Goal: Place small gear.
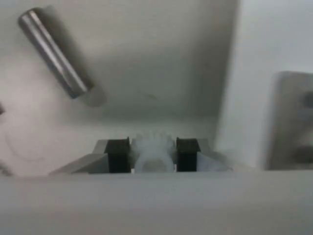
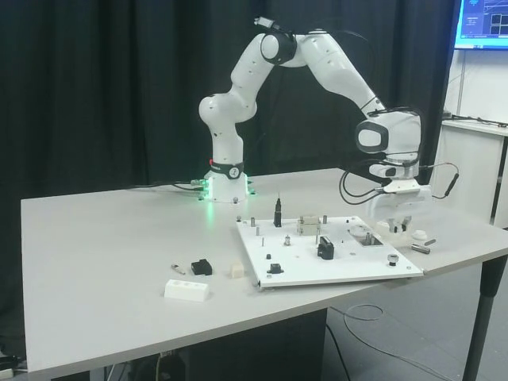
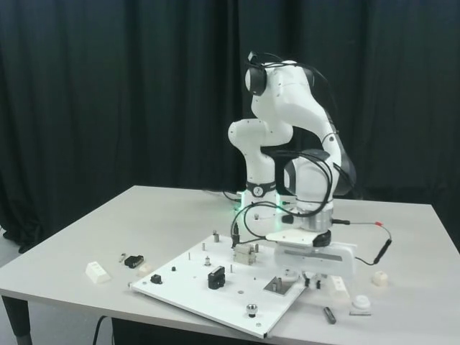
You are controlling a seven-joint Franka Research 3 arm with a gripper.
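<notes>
- The pincer [image 1: 153,155] is closed on the small gear [image 1: 153,152], its black fingertips [image 1: 118,154] pressing the teeth from both sides; the hold is on toothed edges only, so a jolt could let the gear twist or slip out.
- In the room views the pincer hangs low just off the far corner of the white board [image 2: 329,254], over the grey tabletop [image 2: 119,238]. The gear is not yet over any peg, and which peg is meant for it cannot be told from here.
- A loose metal pin [image 1: 55,54] lies on the tabletop near the pincer; a low sideways move could knock it rolling.
- The board's edge is close, so travelling without lifting risks catching the gear on it.
- A tilted gear would likely jam on a peg.
</notes>
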